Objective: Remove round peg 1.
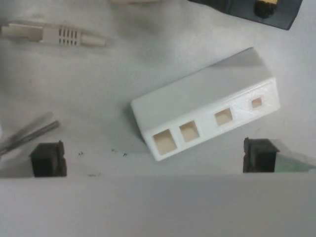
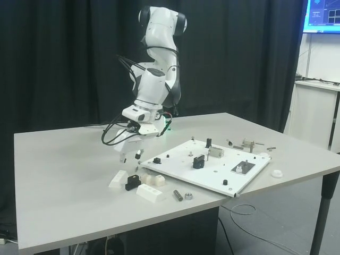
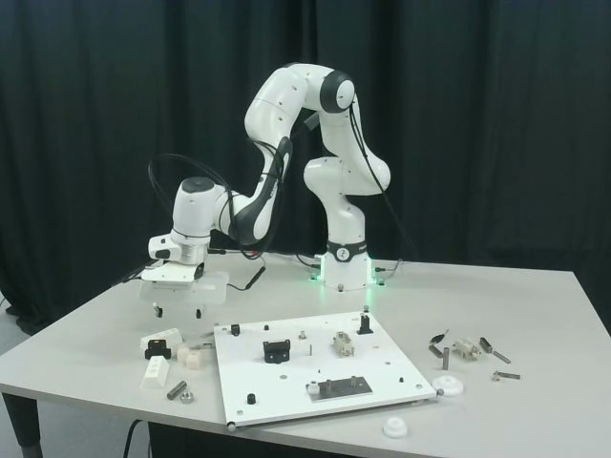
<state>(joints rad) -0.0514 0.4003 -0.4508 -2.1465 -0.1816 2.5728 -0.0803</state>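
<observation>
The gripper (image 3: 179, 311) is hovering with its two black fingers (image 1: 48, 159) spread wide apart and holding nothing, low over the loose parts on the grey table (image 2: 64, 159). In the second room view these are lying at about 9 o'clock from the white board (image 3: 286, 382). Directly beneath it, the wrist view is showing a white block (image 1: 205, 101) with four square holes, lying askew between the fingertips. A thin grey rod (image 1: 29, 134) is lying just beside one fingertip. That rod is looking like the likeliest round peg 1, though nothing is confirming it, and small pegs are also standing on the board. If the rod is the target, the arm is needing to shift sideways until the rod is sitting midway between the fingers. The wrist is needing to turn so the pads are closing across the rod's width, not along it. The descent is calling for care, since the block is lying near enough to be nudged, and a round rod is tending to roll off a skewed pinch.
</observation>
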